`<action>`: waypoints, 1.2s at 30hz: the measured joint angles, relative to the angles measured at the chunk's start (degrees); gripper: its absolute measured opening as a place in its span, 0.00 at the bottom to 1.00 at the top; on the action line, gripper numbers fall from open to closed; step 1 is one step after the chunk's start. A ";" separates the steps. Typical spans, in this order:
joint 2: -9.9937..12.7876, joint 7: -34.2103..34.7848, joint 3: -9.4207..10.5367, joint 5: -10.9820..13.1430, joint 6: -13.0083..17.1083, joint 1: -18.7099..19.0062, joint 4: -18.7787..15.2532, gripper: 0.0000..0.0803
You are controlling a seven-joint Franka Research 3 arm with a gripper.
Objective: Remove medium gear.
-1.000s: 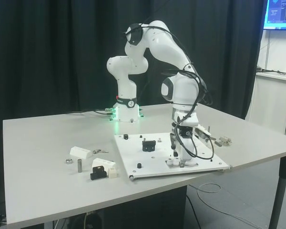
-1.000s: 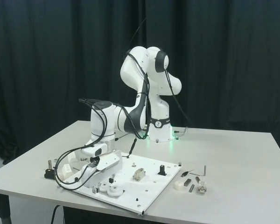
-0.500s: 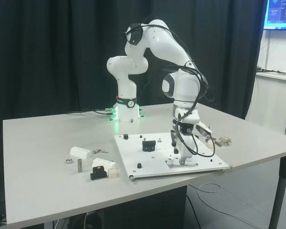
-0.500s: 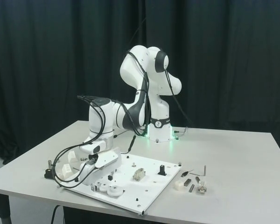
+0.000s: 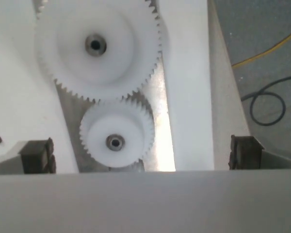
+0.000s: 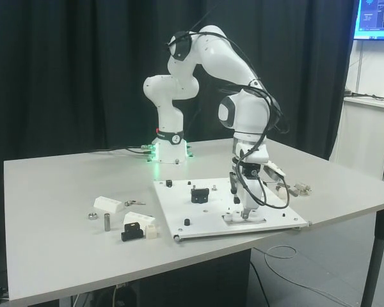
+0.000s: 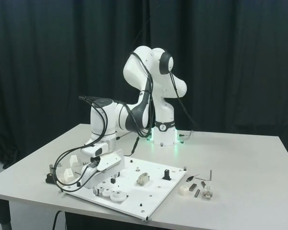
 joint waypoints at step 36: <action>1.22 -0.07 -0.08 -0.08 -0.24 0.09 0.09 1.00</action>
